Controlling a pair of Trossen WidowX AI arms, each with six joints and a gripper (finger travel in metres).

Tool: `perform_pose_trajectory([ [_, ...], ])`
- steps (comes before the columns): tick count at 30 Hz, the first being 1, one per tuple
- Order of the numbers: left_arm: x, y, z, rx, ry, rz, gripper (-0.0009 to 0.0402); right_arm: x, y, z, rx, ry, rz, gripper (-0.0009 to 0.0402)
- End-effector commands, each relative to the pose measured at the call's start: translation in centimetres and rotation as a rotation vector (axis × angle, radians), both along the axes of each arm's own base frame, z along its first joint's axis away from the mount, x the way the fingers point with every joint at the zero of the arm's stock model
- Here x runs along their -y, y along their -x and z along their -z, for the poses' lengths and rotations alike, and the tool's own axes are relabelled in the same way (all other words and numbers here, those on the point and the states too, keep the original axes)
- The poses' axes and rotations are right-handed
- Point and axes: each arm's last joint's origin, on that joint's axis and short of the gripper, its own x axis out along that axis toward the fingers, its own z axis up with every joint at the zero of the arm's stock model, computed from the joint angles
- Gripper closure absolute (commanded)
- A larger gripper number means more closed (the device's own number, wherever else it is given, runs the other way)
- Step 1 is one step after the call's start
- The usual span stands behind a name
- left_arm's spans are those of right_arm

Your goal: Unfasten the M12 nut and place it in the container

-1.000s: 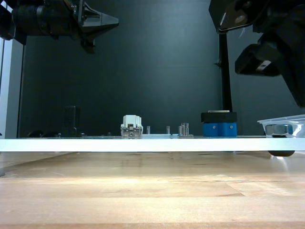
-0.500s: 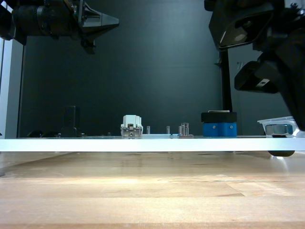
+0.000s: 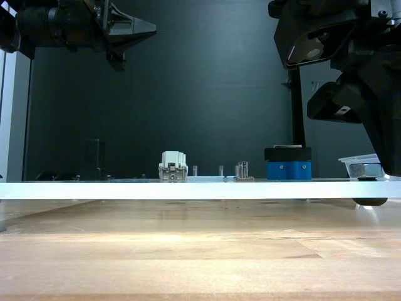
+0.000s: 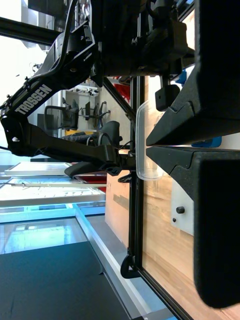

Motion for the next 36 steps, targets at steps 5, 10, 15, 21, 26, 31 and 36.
perform_pose_trajectory([
  [5, 0.0, 0.0, 0.0, 0.001, 0.000, 0.000, 0.0393, 1.2, 0.5, -1.1, 0.033, 0.290, 0.108, 0.0393],
  [10, 0.0, 0.0, 0.0, 0.001, 0.000, 0.000, 0.0393, 1.2, 0.5, -1.7, 0.033, 0.279, 0.107, 0.0393],
  [15, 0.0, 0.0, 0.0, -0.001, 0.000, 0.000, 0.0393, 0.8, 0.3, -2.2, 0.002, 0.188, 0.092, 0.0393],
  [21, 0.0, 0.0, 0.0, 0.001, 0.000, 0.000, 0.0393, 0.0, -0.2, -3.6, -0.026, 0.038, 0.060, 0.0393],
  [26, 0.0, 0.0, 0.0, 0.002, 0.000, 0.000, 0.0393, -0.3, -0.1, -3.8, -0.077, -0.059, 0.024, 0.0393],
  [31, 0.0, 0.0, 0.0, 0.000, 0.000, 0.000, 0.0393, -0.5, -0.5, -2.6, -0.088, -0.039, -0.023, 0.0393],
  [36, 0.0, 0.0, 0.0, 0.000, 0.000, 0.000, 0.0393, -0.8, -0.9, -1.4, -0.093, -0.025, -0.057, 0.0393],
])
